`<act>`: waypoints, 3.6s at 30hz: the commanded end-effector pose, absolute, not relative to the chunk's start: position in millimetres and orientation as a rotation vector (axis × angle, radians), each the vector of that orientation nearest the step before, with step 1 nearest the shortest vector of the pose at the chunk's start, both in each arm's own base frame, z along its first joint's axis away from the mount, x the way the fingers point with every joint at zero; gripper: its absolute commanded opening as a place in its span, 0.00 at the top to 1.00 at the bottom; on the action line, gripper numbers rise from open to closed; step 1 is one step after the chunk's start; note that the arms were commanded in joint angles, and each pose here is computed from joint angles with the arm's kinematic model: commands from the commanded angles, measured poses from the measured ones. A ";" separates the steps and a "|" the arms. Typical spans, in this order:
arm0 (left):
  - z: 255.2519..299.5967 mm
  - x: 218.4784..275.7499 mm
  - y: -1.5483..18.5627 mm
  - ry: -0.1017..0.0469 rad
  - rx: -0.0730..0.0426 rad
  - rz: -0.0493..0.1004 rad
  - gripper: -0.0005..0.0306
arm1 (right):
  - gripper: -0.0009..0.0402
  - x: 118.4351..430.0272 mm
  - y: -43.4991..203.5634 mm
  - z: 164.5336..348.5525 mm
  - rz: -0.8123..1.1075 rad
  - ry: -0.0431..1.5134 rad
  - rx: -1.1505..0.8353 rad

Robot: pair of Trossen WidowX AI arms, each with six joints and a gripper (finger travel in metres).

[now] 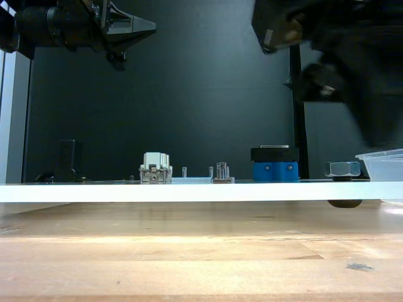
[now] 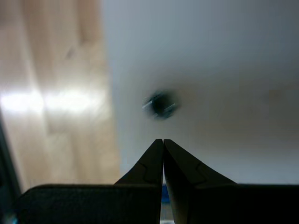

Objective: Pick the M12 fastener and fasten on the M12 threads

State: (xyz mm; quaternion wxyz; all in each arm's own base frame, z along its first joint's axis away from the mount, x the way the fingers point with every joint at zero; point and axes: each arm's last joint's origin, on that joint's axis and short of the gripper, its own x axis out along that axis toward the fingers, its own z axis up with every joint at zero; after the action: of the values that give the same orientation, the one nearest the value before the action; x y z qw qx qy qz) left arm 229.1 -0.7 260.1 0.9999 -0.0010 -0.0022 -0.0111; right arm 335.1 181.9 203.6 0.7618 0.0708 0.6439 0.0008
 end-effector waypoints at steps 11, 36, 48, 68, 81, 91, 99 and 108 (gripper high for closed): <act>258.3 229.2 -0.6 0.015 -0.002 -0.022 0.98 | 0.98 340.9 188.5 186.6 -0.134 1.353 0.165; 258.1 229.1 -0.7 0.017 -0.002 -0.022 0.98 | 0.98 332.8 193.4 195.6 0.047 1.472 0.271; 258.0 229.2 -0.6 0.018 -0.002 -0.022 0.98 | 0.98 335.0 187.4 195.2 -0.148 1.353 0.165; 258.0 229.2 -0.6 0.018 -0.002 -0.022 0.98 | 0.98 338.2 200.4 184.1 0.058 1.480 0.301; 258.0 229.2 -0.7 0.018 -0.002 -0.022 0.98 | 0.98 338.3 197.7 193.1 0.003 1.423 0.262; 258.0 229.2 -0.6 0.018 -0.002 -0.022 0.98 | 0.98 340.2 190.0 203.6 -0.156 1.324 0.135; 258.0 229.2 -0.7 0.018 -0.002 -0.022 0.98 | 0.98 342.9 190.6 187.4 -0.164 1.336 0.124; 257.9 229.2 -0.6 0.019 -0.002 -0.022 0.98 | 0.98 344.3 192.2 185.9 -0.137 1.331 0.149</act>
State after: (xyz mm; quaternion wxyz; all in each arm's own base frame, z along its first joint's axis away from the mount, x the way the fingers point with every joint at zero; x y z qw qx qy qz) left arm 229.1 -0.7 258.0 0.9999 -0.0010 0.0087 -0.0111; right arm 344.6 191.6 186.5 0.7853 0.0646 0.6118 -0.0691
